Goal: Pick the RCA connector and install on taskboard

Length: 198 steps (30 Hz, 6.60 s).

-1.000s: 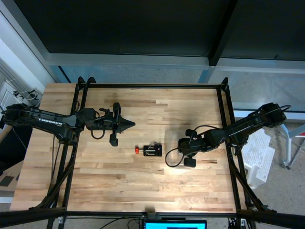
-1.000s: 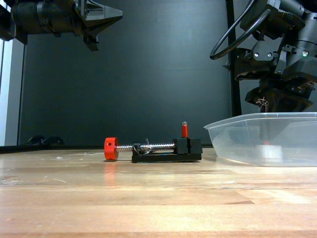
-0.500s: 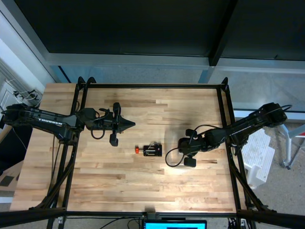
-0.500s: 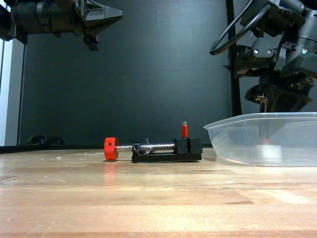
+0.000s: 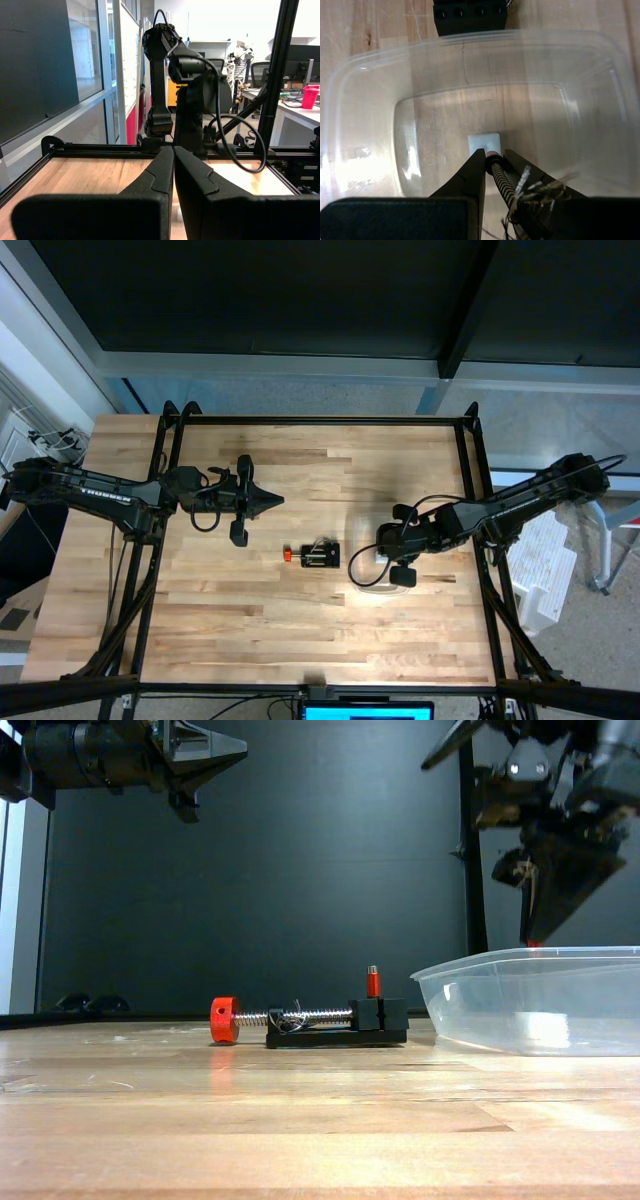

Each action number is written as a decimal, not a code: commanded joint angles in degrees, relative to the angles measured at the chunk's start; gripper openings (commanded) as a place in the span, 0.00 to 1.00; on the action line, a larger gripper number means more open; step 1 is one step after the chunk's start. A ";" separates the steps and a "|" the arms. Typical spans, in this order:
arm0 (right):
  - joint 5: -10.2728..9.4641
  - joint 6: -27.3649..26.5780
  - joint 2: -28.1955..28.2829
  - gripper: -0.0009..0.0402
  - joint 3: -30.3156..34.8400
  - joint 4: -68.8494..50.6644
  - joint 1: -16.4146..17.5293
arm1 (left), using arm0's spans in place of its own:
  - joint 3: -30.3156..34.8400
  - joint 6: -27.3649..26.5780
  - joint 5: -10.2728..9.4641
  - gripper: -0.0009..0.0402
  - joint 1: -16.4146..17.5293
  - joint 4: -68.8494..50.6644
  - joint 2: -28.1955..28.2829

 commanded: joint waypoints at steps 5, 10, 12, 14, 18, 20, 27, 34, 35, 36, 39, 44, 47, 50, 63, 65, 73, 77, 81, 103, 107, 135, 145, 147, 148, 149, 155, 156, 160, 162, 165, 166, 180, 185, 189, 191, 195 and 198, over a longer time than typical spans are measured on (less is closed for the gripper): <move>0.02 0.00 -0.68 0.02 3.43 -4.35 0.00 | 0.00 0.02 0.00 0.02 0.00 0.02 0.02; 0.02 -0.11 -0.66 0.02 3.43 -4.11 0.00 | 0.00 0.00 0.00 0.02 0.00 0.02 0.02; 0.02 -0.68 -0.42 0.02 3.48 -3.63 0.00 | 0.00 0.02 0.00 0.02 0.00 0.00 0.02; 0.02 -1.09 0.39 0.02 4.09 -3.37 0.00 | 0.00 0.02 0.00 0.02 0.02 0.02 0.02; 0.02 -1.92 2.97 0.02 6.75 -3.28 -0.20 | 0.00 0.02 0.00 0.02 0.02 0.02 0.02; 0.02 -2.62 4.48 0.02 8.24 -3.30 -0.42 | 0.00 0.02 0.00 0.02 0.00 0.02 0.02; 0.00 -4.07 9.70 0.02 13.51 -3.28 -1.40 | 0.00 0.00 0.00 0.02 0.00 0.02 0.02; 0.02 -4.57 14.29 0.02 18.27 -3.30 -1.99 | 0.00 0.02 0.00 0.02 0.00 0.02 0.02; 0.00 -4.63 14.91 0.02 18.80 -3.30 -2.14 | 0.00 0.02 0.00 0.02 0.02 0.00 0.02; 0.00 -4.66 15.52 0.02 19.30 -3.30 -2.21 | 0.00 0.00 0.00 0.02 0.00 0.00 0.02; 0.00 -5.05 17.16 0.02 20.74 -3.26 -2.60 | 0.00 0.02 0.00 0.02 0.02 0.02 0.02; 0.00 -5.79 20.22 0.02 23.61 -3.26 -3.32 | 0.00 0.00 0.00 0.02 0.00 0.02 0.02; 0.00 -6.12 22.03 0.02 25.16 -3.26 -3.82 | 0.00 0.00 0.00 0.02 0.00 0.00 0.02; 0.00 -6.62 23.52 0.02 26.73 -3.23 -4.28 | 0.00 0.00 0.00 0.02 0.00 0.02 0.02; 0.02 -7.06 25.73 0.02 27.91 -1.27 -5.11 | 0.00 0.02 0.00 0.02 0.00 0.02 0.02; 0.02 -7.06 25.73 0.02 27.91 -0.85 -5.16 | 0.00 0.00 0.00 0.02 0.02 0.02 0.02; -0.02 -7.04 27.71 0.02 28.13 0.79 -5.16 | 0.00 0.02 0.00 0.02 0.00 0.00 0.04; -0.44 -6.97 27.74 0.02 28.26 0.70 -5.16 | 0.00 0.02 -0.02 0.02 0.00 0.04 0.02; -0.44 -6.82 27.74 0.02 28.17 0.28 -5.16 | 0.00 0.02 0.00 0.02 0.00 0.02 0.02; 0.00 -7.08 29.51 0.02 27.65 1.62 -5.16 | 0.00 0.02 -0.02 0.02 0.00 0.00 0.04; 0.00 -7.06 29.51 0.02 27.63 1.49 -5.18 | 0.00 0.02 0.00 0.02 0.00 0.00 0.04; 0.02 -7.08 29.46 0.03 27.30 1.46 -5.25 | 0.00 0.00 0.00 0.02 0.00 0.00 0.04; 0.02 -7.06 29.11 0.23 27.30 1.64 -5.25 | 0.00 0.02 0.00 0.02 0.02 0.00 0.04; 0.02 -7.08 28.81 0.27 27.30 1.64 -5.25 | 0.00 0.02 0.00 0.02 0.00 0.00 0.04; 0.02 -7.08 28.70 0.28 27.32 1.62 -5.22 | 0.00 0.00 0.00 0.02 0.02 0.00 0.04; 0.02 -7.10 28.30 0.30 27.32 1.51 -5.22 | 0.00 0.02 0.00 0.02 0.00 0.00 0.04; 0.00 -7.08 25.90 0.36 27.32 -0.37 -5.11 | 0.00 0.00 0.00 0.02 0.00 0.00 0.04; 0.00 -7.08 25.42 0.37 27.30 -1.20 -5.09 | 0.00 0.02 0.00 0.02 0.00 0.00 0.04; -0.15 -7.58 23.17 0.38 26.80 -3.28 -4.94 | 0.00 0.00 0.00 0.02 0.02 0.00 0.04; -0.48 -8.41 21.70 0.38 26.03 -3.19 -4.85 | 0.00 0.02 0.00 0.02 0.00 0.00 0.04; -0.44 -8.57 20.06 0.37 24.98 -3.17 -4.81 | 0.00 0.00 -0.02 0.02 0.00 0.00 0.04; -0.44 -8.57 19.76 0.37 24.65 -3.08 -4.79 | 0.00 0.02 0.00 0.02 0.00 0.00 0.04; -0.11 -9.86 16.94 0.23 23.30 -2.82 -4.68 | 0.00 0.02 0.00 0.02 0.00 0.00 0.02; -0.55 -10.75 15.19 0.04 22.38 -2.84 -4.66 | 0.00 0.00 0.00 0.02 0.00 0.00 0.02; -0.61 -10.99 13.16 0.04 21.57 -2.71 -4.72 | 0.00 0.00 -0.02 0.02 0.00 0.00 0.02; -0.63 -11.52 11.41 0.02 20.46 -2.21 -5.07 | 0.00 0.00 0.00 0.02 0.00 0.00 0.04; -0.66 -11.85 6.62 0.02 17.25 0.07 -5.99 | 0.00 0.02 0.00 0.02 0.02 0.00 0.02; -0.63 -12.72 2.27 0.02 14.19 3.69 -6.80 | 0.00 0.02 0.00 0.02 0.00 0.00 0.04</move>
